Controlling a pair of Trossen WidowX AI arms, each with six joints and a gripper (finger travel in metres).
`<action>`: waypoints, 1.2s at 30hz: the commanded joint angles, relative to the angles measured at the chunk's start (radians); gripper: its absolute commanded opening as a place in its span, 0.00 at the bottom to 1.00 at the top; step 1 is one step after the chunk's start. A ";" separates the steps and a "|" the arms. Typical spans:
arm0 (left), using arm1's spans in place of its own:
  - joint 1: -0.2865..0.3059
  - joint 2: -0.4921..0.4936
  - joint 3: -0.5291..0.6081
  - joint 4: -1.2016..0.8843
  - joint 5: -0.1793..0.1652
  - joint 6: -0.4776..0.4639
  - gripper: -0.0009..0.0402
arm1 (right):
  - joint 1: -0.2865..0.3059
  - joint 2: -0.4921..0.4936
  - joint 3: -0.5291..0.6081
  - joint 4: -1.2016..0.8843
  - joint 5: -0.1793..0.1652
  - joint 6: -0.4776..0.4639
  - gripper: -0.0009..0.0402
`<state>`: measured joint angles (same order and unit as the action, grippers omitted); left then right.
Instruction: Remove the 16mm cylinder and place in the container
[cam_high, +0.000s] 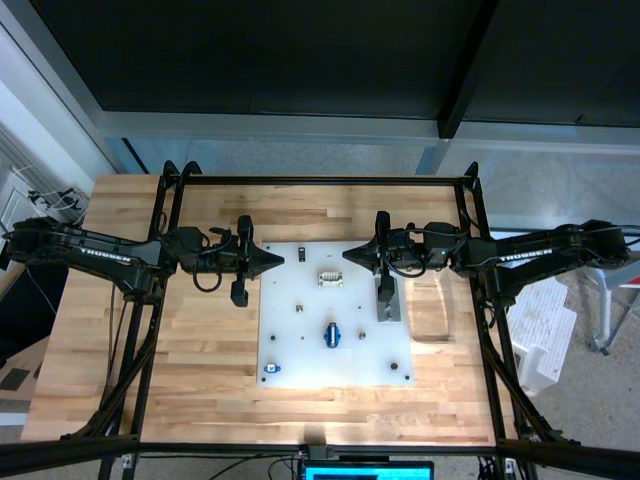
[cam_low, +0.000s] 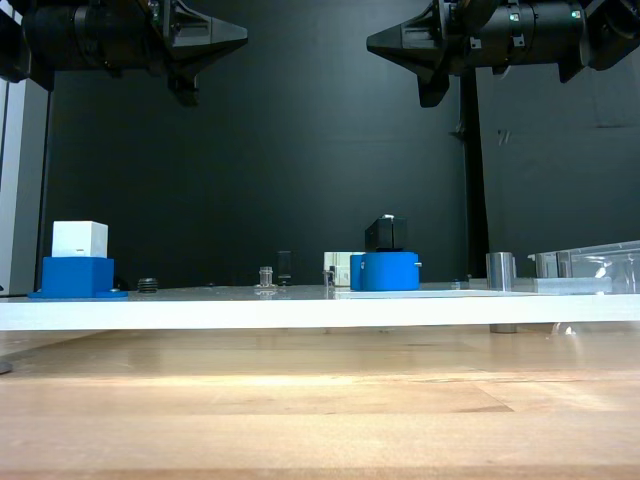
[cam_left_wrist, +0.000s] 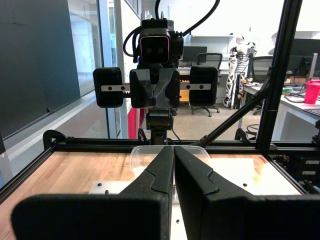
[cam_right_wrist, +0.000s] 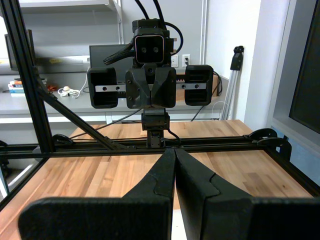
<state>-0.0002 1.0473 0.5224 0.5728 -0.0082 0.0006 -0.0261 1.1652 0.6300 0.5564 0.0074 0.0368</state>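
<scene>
Both tools hang shut above the board, and the metal peg stands on it.

High view: the left tool (cam_high: 283, 258) and the right tool (cam_high: 346, 255) point at each other just above the middle of the frame, tips apart, over the far edge of the white board (cam_high: 300, 350) on the worktop (cam_high: 150, 350). The metal peg (cam_high: 399, 368) sits near the board's lower right corner, and the clear tray (cam_high: 432, 338) lies just right of the board, near a grey block (cam_high: 388, 302). Low view: both tools are at the top of the frame, well above the board. The metal peg (cam_low: 500, 271) stands upright at the right, apart from the clear tray (cam_low: 600, 262) and right of a blue fitting (cam_low: 388, 271). Left wrist view: the left tool (cam_left_wrist: 174, 150) has its fingers pressed together, with the clear tray (cam_left_wrist: 140, 154) beyond them. Right wrist view: the right tool (cam_right_wrist: 175, 150) is likewise pressed together, holding nothing.
</scene>
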 joint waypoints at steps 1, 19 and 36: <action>0.000 0.000 0.000 0.000 0.000 0.000 0.02 | 0.000 0.000 0.000 0.000 0.000 0.000 0.02; 0.000 0.000 0.000 0.000 0.000 0.000 0.02 | 0.000 0.000 0.000 0.000 0.000 0.000 0.02; 0.000 0.000 0.000 0.000 0.000 0.000 0.02 | 0.040 0.004 0.146 -0.425 0.027 -0.001 0.02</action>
<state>-0.0002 1.0470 0.5224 0.5732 -0.0078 0.0006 0.0078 1.1667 0.7498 0.2100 0.0269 0.0380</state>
